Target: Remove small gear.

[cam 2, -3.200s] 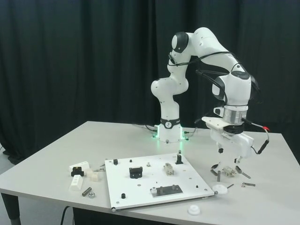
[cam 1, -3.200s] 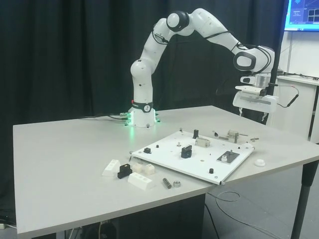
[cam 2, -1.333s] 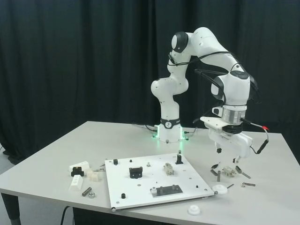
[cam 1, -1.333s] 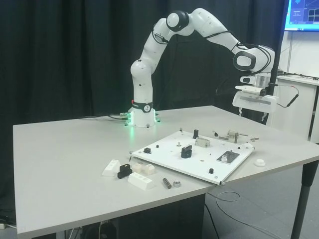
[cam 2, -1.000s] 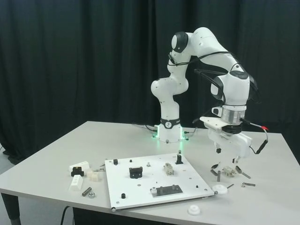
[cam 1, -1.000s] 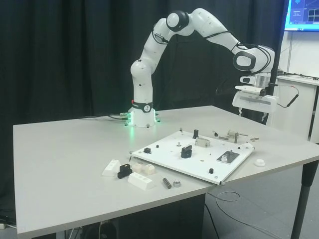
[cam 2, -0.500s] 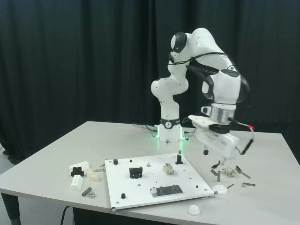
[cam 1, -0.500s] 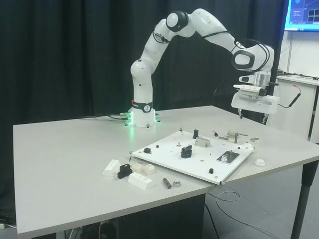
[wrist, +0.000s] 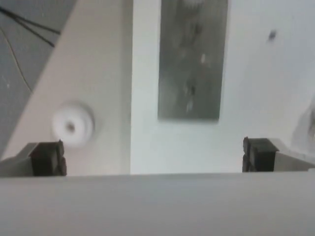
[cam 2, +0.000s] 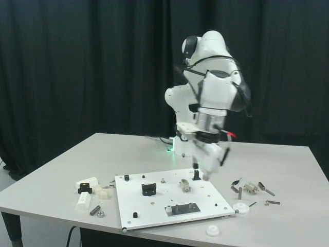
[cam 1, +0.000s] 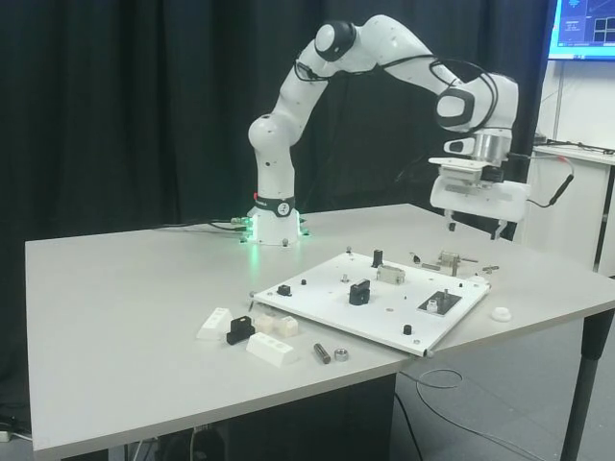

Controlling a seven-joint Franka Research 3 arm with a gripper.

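A small white gear (wrist: 73,124) with a centre hole lies flat on the grey table just off the edge of the white board (wrist: 256,73), close to the table's edge. The two room views show the same kind of disc (cam 1: 499,313) (cam 2: 212,230) past the board's corner; a second white disc (cam 2: 239,207) lies near it. My gripper (wrist: 152,156) (cam 1: 476,229) (cam 2: 208,165) hangs open and empty, high over the board (cam 1: 384,322) (cam 2: 205,198). A grey plate (wrist: 192,64) (cam 1: 439,304) (cam 2: 181,209) is mounted on the board.
Black fixtures (cam 1: 360,290) and a small metal block (cam 2: 182,184) stand on the board. Loose metal parts (cam 2: 252,188) (cam 1: 447,259) lie beside it. White blocks and a black piece (cam 1: 245,331) (cam 2: 90,189) lie on the other side, with a bolt and nut (cam 1: 332,353).
The arm has swung from above the loose metal parts beside the board to above the board. The gripper stayed open and empty.
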